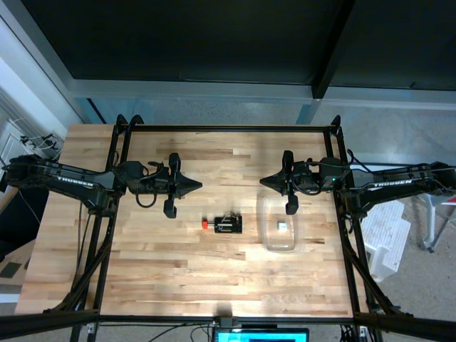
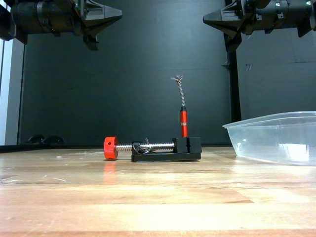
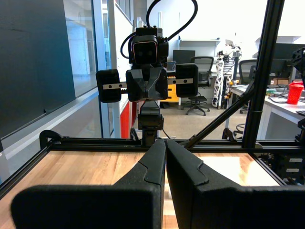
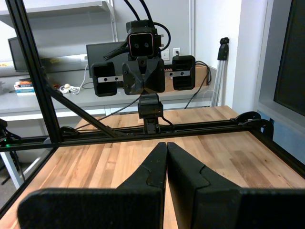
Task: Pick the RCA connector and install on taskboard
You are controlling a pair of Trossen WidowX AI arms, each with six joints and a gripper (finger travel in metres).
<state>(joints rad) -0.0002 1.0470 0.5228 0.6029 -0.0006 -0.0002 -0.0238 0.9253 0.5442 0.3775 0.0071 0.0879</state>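
The left gripper (image 1: 199, 185) and right gripper (image 1: 262, 182) are held high to the left and right of the board (image 1: 228, 224), both pinched together. One must be opened before the plug, not made out here, is approached.

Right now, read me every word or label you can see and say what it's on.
"TROSSEN": on the left arm, behind the left gripper, which hangs shut, raised, left of the taskboard.
Right arm: similar white lettering, too blurred to read; the right gripper hangs shut by the tray.
Taskboard, tray: no text visible.
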